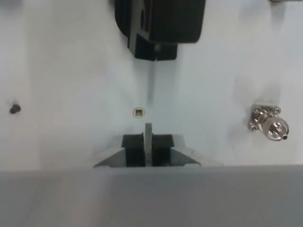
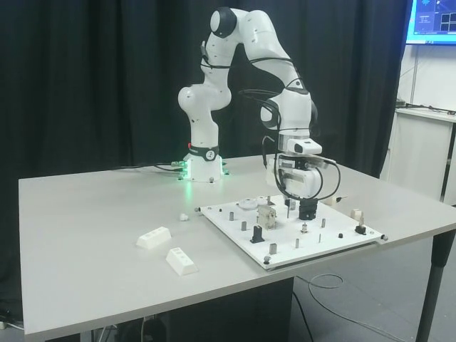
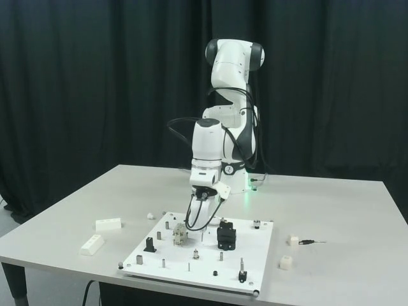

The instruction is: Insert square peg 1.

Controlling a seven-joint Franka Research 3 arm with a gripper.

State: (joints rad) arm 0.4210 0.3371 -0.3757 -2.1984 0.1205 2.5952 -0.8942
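Now, screw: a small black screw point(image 1: 15, 109) sits in the white board point(image 1: 71, 94), well apart from the gripper.
Gripper: the gripper point(image 1: 148, 151) is closed on the square peg point(image 1: 148, 142), a thin grey bar held upright between its fingers.
Hole: the square hole point(image 1: 138, 112) lies just beyond the peg's tip, a little aside.
Connector: a grey metal fitting point(image 1: 270, 124) stands well apart on the other side.
Block: a black block point(image 1: 158, 26) rises beyond the hole.
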